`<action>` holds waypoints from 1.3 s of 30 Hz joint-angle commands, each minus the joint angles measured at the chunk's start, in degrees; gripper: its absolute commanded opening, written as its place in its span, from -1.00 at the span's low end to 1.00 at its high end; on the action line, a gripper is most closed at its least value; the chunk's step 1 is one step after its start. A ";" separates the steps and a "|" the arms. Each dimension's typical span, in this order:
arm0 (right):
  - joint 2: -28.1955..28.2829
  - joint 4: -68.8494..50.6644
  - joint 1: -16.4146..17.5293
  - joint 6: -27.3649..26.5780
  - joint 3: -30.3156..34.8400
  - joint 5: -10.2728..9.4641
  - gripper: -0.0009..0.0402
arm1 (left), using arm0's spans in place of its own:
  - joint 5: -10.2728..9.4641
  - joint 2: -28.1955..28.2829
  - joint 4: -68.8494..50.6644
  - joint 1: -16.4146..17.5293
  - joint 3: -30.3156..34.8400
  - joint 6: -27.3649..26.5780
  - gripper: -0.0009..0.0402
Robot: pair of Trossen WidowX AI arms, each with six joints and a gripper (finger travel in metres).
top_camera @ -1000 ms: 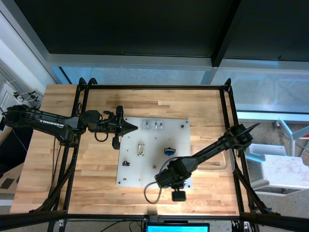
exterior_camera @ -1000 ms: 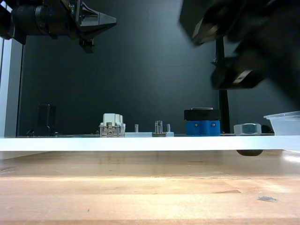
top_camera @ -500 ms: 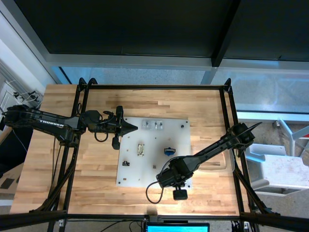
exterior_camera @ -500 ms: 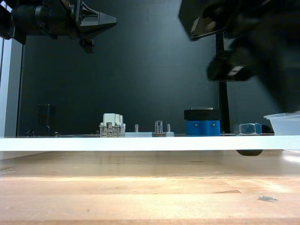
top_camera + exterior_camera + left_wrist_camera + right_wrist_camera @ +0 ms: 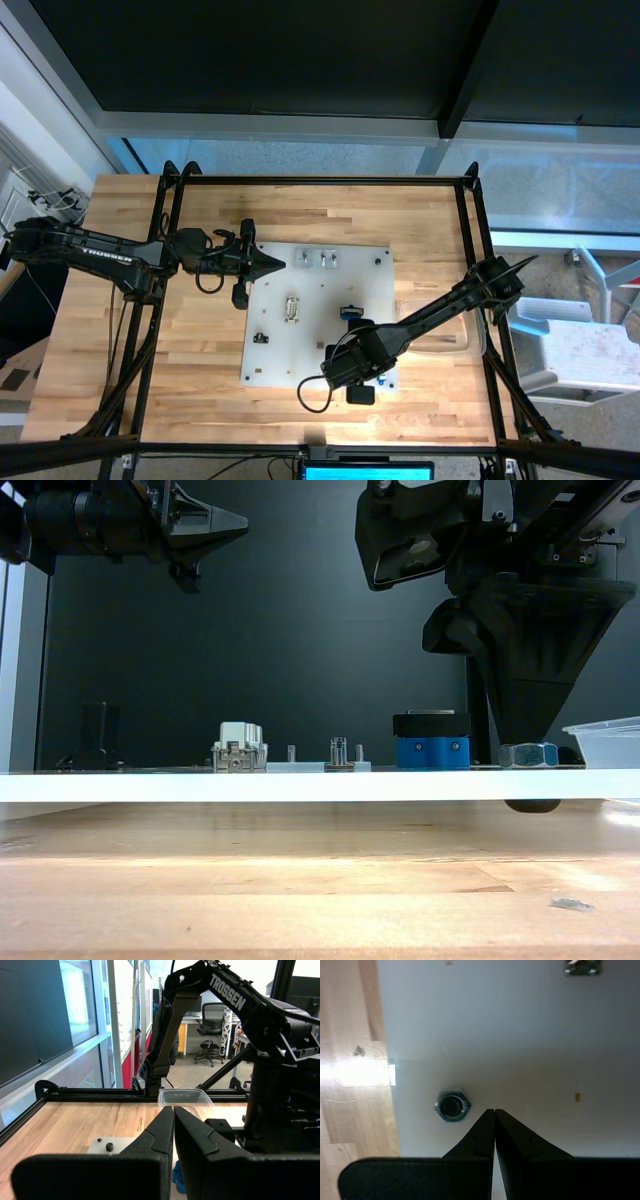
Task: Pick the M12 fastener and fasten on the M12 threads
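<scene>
Right gripper [image 5: 494, 1111] jaws pressed together, empty; small silver hex nut [image 5: 452, 1105] just beside tips, 9 o'clock. Left gripper [image 5: 173, 1110] jaws together, over white board [image 5: 272, 360] at 10 o'clock.

A pale wooden table [image 5: 200, 330] fills the high view, ringed by a black metal frame [image 5: 320, 181]. A dark panel [image 5: 270, 50] lies toward 12 o'clock, grey floor [image 5: 560, 190] toward 2 and a white chair [image 5: 590, 345] toward 3. Elsewhere, daylight brightens tall windows [image 5: 80, 1000], and an office chair [image 5: 210, 1012] stands beyond.

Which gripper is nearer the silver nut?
Right. The right gripper hangs close beside the nut, jaws shut; the left gripper is parked high by the board's far left edge.
</scene>
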 commanded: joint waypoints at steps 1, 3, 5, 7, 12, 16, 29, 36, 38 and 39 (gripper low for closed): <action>0.42 0.83 0.09 -0.11 0.04 -1.05 -0.96 | 0.02 0.00 0.00 0.00 0.00 0.00 -0.96; 0.50 1.03 0.07 -0.72 0.04 -2.99 -0.96 | 0.02 0.00 0.00 0.02 0.00 0.00 -0.96; 0.48 1.01 0.09 -1.20 0.04 -5.16 -0.96 | 0.02 0.00 0.00 0.00 0.00 0.00 -0.96; 0.24 0.76 0.07 -1.97 0.04 -7.69 -0.96 | 0.02 0.00 0.00 0.00 0.00 0.00 -0.96; -0.15 0.04 0.07 -2.82 0.04 -9.90 -0.96 | 0.02 0.00 0.00 0.00 0.00 0.00 -0.96; -0.39 -0.39 0.07 -3.65 0.04 -10.97 -0.96 | 0.02 0.00 0.00 0.02 0.00 0.00 -0.96; -2.16 -0.81 0.04 -3.54 0.04 -10.47 -0.96 | 0.02 0.00 0.00 0.02 0.00 0.00 -0.96; -3.21 -0.98 0.04 -3.48 0.07 -10.45 -0.96 | 0.02 0.00 0.00 0.02 0.00 0.00 -0.96; -3.65 -1.05 0.07 -3.45 0.07 -10.47 -0.96 | 0.02 0.00 0.00 0.00 0.00 0.00 -0.96; -3.89 -1.07 0.04 -3.45 0.07 -10.45 -0.96 | 0.02 0.00 0.00 0.02 0.00 0.00 -0.96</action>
